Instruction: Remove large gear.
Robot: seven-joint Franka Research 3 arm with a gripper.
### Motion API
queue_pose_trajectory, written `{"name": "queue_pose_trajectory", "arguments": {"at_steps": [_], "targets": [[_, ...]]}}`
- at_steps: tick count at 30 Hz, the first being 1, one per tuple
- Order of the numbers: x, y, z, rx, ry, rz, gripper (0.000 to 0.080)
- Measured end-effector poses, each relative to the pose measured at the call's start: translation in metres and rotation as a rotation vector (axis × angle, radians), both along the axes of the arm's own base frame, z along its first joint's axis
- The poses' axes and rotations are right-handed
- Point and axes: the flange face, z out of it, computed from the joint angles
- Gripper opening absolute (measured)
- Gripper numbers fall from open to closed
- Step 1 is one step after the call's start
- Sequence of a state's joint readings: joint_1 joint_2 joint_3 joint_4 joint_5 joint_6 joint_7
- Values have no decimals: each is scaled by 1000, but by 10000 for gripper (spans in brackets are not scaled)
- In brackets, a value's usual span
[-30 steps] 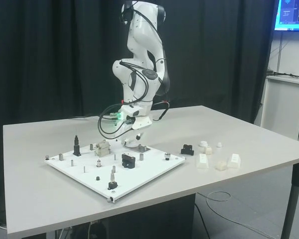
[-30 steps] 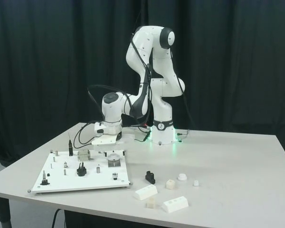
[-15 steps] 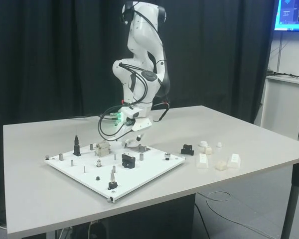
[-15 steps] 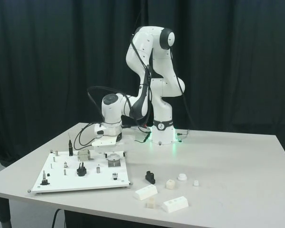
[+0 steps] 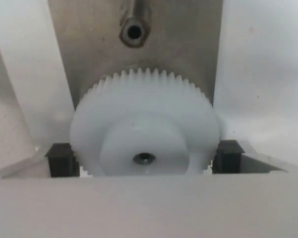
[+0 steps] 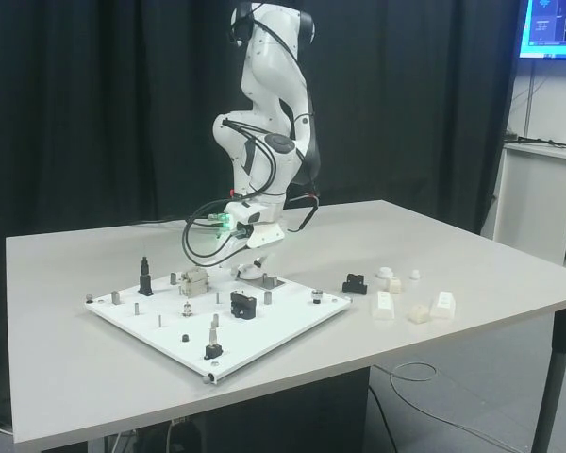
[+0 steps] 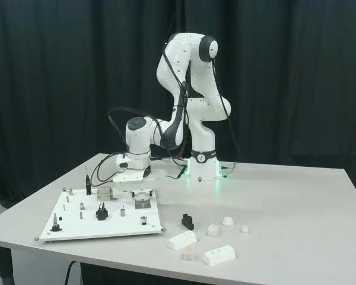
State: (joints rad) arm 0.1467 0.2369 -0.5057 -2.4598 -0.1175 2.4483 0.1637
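Black curtain (pleated) behind grey table

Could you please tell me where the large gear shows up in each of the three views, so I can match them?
Wrist view: large gear fills the centre, between the end effector fingertips.
First room view: large gear under the end effector, above the white board's far edge.
Second room view: large gear beneath the end effector.
Shared landmark: white board.

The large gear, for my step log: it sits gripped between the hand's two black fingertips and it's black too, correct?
Not quite. The large gear is white, not black, as the wrist view shows. It does sit between the two black fingertips of the hand.
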Motion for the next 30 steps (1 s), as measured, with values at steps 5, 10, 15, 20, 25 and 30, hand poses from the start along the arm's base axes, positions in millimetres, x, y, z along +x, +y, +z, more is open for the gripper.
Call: {"name": "queue_pose_trajectory", "arguments": {"at_steps": [5, 10, 15, 20, 25, 30], "targets": [[0, 0, 0, 0, 0, 0, 592], [0, 0, 0, 0, 0, 0, 593], [0, 0, 0, 0, 1, 0, 593], [0, 0, 1, 1, 4, -2, 593], [1, -1, 4, 4, 10, -6, 593], [2, -1, 7, 7, 15, -9, 593]]}}
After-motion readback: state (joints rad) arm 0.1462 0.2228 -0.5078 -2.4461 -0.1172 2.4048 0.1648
